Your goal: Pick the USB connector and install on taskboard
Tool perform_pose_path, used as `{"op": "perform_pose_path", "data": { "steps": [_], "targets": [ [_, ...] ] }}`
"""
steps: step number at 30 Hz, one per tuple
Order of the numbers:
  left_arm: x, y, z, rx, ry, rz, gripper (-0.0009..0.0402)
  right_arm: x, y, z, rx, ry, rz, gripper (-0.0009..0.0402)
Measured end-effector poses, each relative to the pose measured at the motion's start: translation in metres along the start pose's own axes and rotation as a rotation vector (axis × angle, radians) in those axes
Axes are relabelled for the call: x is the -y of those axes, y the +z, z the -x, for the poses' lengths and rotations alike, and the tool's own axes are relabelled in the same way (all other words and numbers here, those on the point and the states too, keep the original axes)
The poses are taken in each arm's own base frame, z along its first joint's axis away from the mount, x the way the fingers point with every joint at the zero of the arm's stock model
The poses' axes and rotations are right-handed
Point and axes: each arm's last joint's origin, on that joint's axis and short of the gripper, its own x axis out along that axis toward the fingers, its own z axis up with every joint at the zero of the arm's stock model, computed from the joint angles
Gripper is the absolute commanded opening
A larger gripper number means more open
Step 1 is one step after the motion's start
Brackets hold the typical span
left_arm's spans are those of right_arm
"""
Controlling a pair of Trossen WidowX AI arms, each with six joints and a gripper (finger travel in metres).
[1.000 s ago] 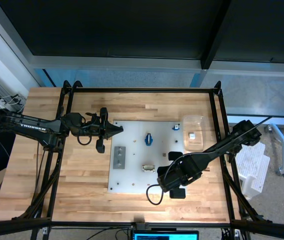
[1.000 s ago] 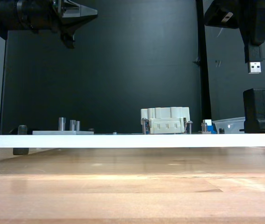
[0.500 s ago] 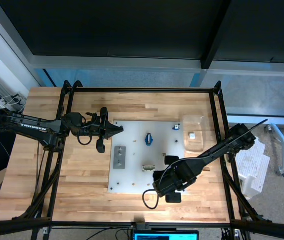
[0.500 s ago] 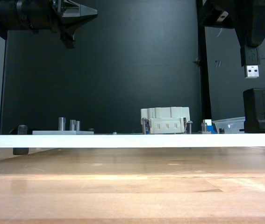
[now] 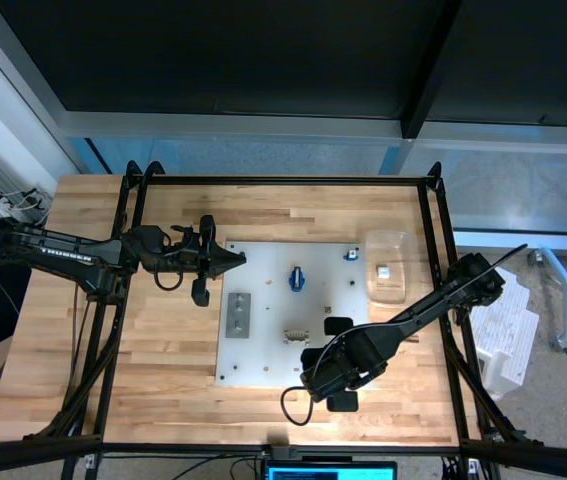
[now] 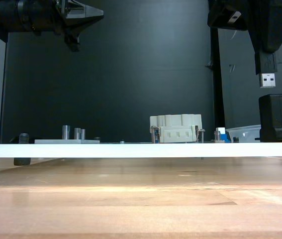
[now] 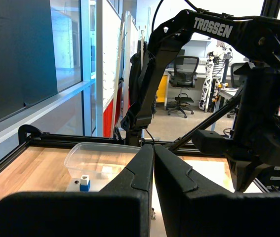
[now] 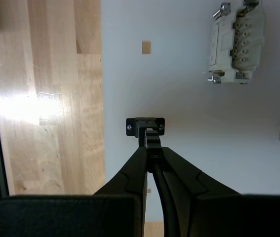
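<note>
My right gripper is shut on the USB connector, which hangs metal tip down a short gap above the black socket on the white taskboard. The right wrist view looks straight down the connector to the socket beneath it. Over the board's near right part hangs the right gripper, which hides the socket in the high view. At the board's far left edge, high above the table, my left gripper is shut on nothing, its fingers pressed together.
The board carries a grey block, a blue connector and a beige D-shaped connector. A clear tray holding a small white piece stands past the board's right edge. The connector's cable loops over the near edge.
The right gripper has come down with the USB connector and shifted toward the near edge, narrowing the gap above the black socket. The left arm has not moved.
</note>
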Motion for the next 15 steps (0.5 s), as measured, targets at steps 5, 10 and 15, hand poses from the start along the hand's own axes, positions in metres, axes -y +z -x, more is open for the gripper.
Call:
{"op": "perform_pose_path", "data": {
  "steps": [5, 10, 15],
  "targets": [
    [0.0, 0.0, 0.0, 0.0, 0.0, 0.0, 0.0, -0.0001, -0.0008, -0.0013, -0.003, -0.005, 0.001, 0.0],
    [0.0, 0.0, 0.0, 0.0, 0.0, 0.0, 0.0, -0.0004, -0.0014, -0.002, -0.005, -0.006, 0.003, 0.0],
    [0.0, 0.0, 0.0, 0.0, 0.0, 0.0, 0.0, -0.0008, -0.0016, -0.002, -0.005, -0.005, 0.004, 0.0]
  ]
}}
